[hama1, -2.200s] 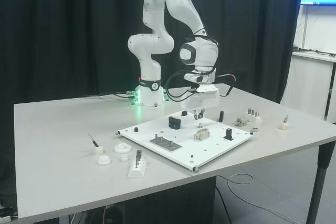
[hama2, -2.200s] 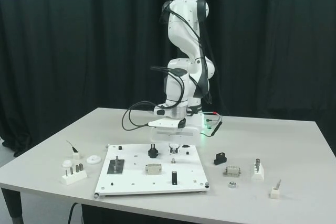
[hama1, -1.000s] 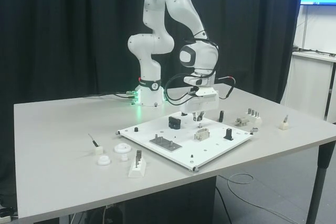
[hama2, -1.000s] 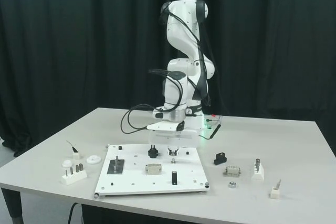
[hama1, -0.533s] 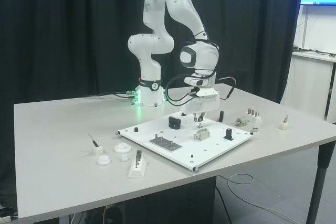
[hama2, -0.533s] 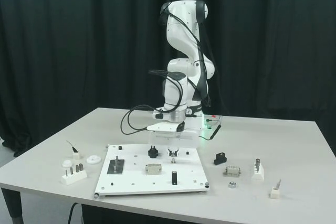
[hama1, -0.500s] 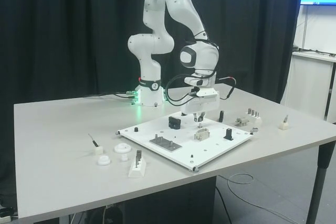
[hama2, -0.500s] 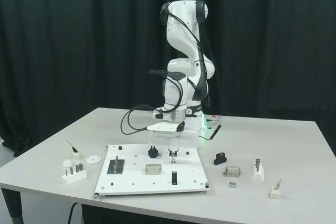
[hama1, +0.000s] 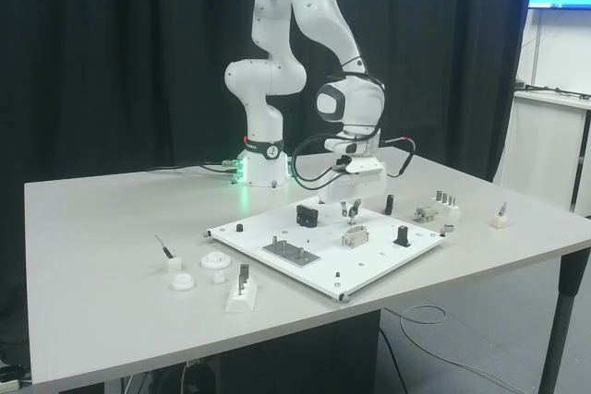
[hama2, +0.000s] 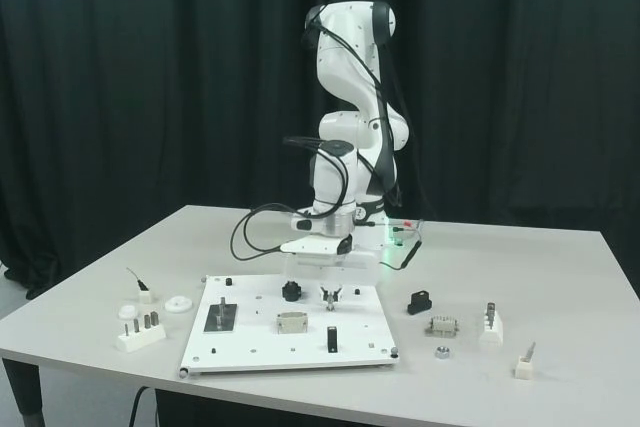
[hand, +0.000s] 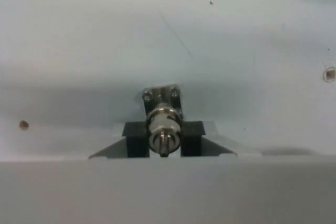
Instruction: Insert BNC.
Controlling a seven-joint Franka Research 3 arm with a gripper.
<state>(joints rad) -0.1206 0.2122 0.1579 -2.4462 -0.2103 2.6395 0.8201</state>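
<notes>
— Where is the BNC connector [hand: 163, 127] to be found?

— It is seen in the wrist view, seated upright on its small square flange [hand: 161, 94], which is fixed flat to the white board [hama1: 374, 260]. From the room views it can be placed near the far edge of that board, just beside a black block [hama1: 307, 216].

— And how is the gripper [hama1: 349, 208] held?

— It is hung directly above the connector, pointed straight down, and a gap is left between it and the board. The two black fingertips [hand: 134, 139] are spread apart. In the wrist view the connector is framed in the gap between them, and nothing is pinched. The same spread shape is made out in the second room view [hama2: 328, 294].

— Is the connector touched at all?

— No contact can be made out; the tips are seen on either side of it and higher up.

— What is the board laid on?

— It is laid on the grey table [hama1: 92, 256], to which the white arm [hama1: 277, 71] is bolted behind it.
</notes>
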